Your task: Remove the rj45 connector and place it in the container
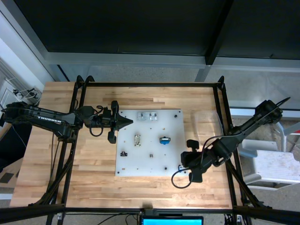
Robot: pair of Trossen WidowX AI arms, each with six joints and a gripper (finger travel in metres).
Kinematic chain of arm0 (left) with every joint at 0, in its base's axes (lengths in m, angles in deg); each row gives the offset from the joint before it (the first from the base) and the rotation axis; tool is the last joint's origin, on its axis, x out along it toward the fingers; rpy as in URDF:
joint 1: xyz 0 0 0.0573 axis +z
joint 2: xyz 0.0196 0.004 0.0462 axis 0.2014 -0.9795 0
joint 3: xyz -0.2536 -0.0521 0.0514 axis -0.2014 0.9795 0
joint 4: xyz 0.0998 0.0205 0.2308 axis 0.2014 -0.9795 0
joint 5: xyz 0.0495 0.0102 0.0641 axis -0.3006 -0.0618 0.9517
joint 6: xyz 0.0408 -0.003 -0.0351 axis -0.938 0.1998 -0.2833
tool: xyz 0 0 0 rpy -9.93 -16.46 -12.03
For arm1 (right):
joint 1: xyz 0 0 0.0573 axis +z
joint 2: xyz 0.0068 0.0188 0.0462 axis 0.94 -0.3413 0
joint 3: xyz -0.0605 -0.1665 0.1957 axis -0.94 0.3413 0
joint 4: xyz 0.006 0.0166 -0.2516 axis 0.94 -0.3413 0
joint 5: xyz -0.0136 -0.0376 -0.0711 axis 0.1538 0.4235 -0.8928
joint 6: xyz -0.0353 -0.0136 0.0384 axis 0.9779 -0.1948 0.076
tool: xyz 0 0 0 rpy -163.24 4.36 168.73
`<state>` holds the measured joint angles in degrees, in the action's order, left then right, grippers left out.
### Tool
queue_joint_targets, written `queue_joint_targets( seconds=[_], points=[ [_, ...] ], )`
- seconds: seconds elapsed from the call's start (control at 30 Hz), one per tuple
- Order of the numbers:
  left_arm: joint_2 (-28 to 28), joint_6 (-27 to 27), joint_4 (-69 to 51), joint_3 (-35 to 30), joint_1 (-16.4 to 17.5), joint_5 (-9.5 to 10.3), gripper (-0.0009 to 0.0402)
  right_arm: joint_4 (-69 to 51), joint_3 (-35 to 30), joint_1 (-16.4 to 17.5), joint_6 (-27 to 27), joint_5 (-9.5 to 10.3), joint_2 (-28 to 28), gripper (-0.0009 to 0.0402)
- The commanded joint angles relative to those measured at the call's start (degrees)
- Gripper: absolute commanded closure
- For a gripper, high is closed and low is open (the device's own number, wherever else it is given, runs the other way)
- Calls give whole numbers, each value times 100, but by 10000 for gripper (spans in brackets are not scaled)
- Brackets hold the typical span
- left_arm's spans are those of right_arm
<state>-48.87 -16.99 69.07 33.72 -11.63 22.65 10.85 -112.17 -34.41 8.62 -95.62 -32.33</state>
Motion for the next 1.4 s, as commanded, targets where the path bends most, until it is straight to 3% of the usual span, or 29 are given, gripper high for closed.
queue_joint_targets(
  seconds=[0.03,0.53,0.77,0.93,1.03,1.4],
  points=[
    [-2,0,0,-2,2,0,392,-24,0,-76,13,17,116,393],
    [-2,0,0,-2,2,0,392,-461,66,-857,105,70,337,393],
    [0,0,0,-2,2,0,392,-531,472,-1349,304,343,837,393],
    [-2,0,0,-2,0,0,392,-894,717,-1670,634,358,1235,393],
    [0,0,0,-2,2,0,392,-1038,916,-1858,824,490,1541,393],
    [0,0,0,-2,2,0,392,-1784,1427,-2575,1154,490,2492,393]
  ],
)
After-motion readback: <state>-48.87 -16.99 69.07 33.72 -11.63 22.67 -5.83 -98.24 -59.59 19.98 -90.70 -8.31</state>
